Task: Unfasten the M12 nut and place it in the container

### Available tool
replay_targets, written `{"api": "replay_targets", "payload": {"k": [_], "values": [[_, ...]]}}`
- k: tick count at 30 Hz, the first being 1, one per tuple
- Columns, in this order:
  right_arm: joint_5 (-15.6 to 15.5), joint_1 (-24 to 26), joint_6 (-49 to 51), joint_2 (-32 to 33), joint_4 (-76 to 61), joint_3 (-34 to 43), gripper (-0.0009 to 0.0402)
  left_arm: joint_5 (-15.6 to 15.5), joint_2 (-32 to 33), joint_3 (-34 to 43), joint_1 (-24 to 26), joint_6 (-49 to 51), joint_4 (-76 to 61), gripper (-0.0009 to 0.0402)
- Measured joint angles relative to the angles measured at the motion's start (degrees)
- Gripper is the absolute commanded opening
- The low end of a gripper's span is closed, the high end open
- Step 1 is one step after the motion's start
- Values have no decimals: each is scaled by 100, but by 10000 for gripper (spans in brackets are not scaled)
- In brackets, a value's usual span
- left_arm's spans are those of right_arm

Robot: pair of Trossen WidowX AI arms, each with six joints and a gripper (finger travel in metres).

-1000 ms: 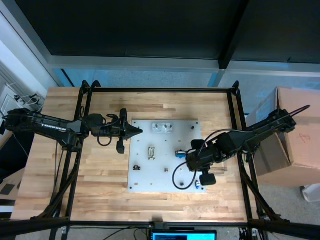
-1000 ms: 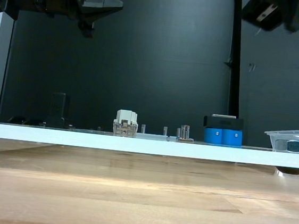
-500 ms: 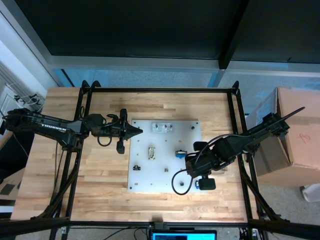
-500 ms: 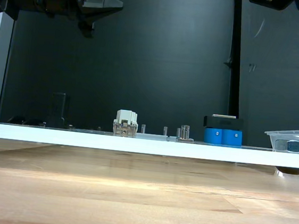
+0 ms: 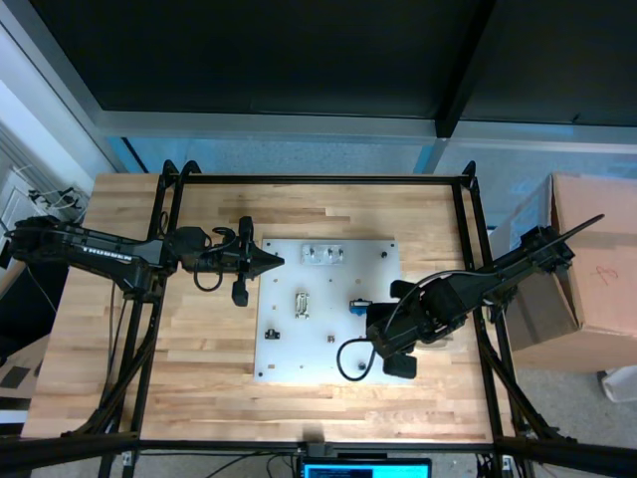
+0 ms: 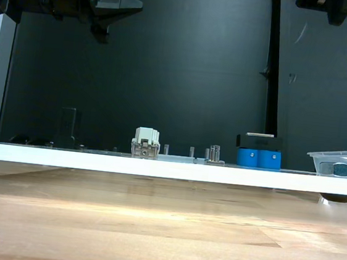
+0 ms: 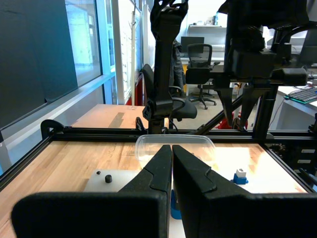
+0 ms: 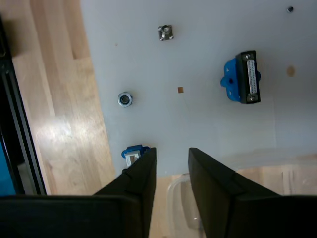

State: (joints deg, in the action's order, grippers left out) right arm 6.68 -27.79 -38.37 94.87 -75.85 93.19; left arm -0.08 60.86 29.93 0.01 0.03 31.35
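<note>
Hovering over the near right part of the white board (image 5: 299,354), the right end effector (image 8: 171,152) had its fingers spread apart and held nothing. Its own camera showed what the high view hid beneath the arm: the silver M12 nut (image 8: 125,99) sat on its stud close to the board's edge, a dark centre showing through it, outside the clear container (image 8: 184,201). In the low view the nut seemed to lie behind the container's clear wall, as if inside. The right wrist view showed the two apart. A blue connector (image 8: 241,78) and a small blue-and-white part (image 8: 132,154) also stood on the board. The left end effector (image 7: 172,151) hung high above the board's left edge, by the wooden surface (image 5: 189,368). Its fingers were clenched together on nothing, which its wrist view showed plainly and the high view only as a single dark point.
</note>
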Motion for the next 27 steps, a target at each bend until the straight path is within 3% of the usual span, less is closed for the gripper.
{"api": "replay_targets", "payload": {"k": [13, 27], "values": [[-22, -28, -393, 780, 540, -2, 254, 2, 0, 2, 0, 2, 0, 0], [-26, -63, -592, 1497, 903, -2, 293, 0, 0, 0, 0, 0, 0, 0]]}}
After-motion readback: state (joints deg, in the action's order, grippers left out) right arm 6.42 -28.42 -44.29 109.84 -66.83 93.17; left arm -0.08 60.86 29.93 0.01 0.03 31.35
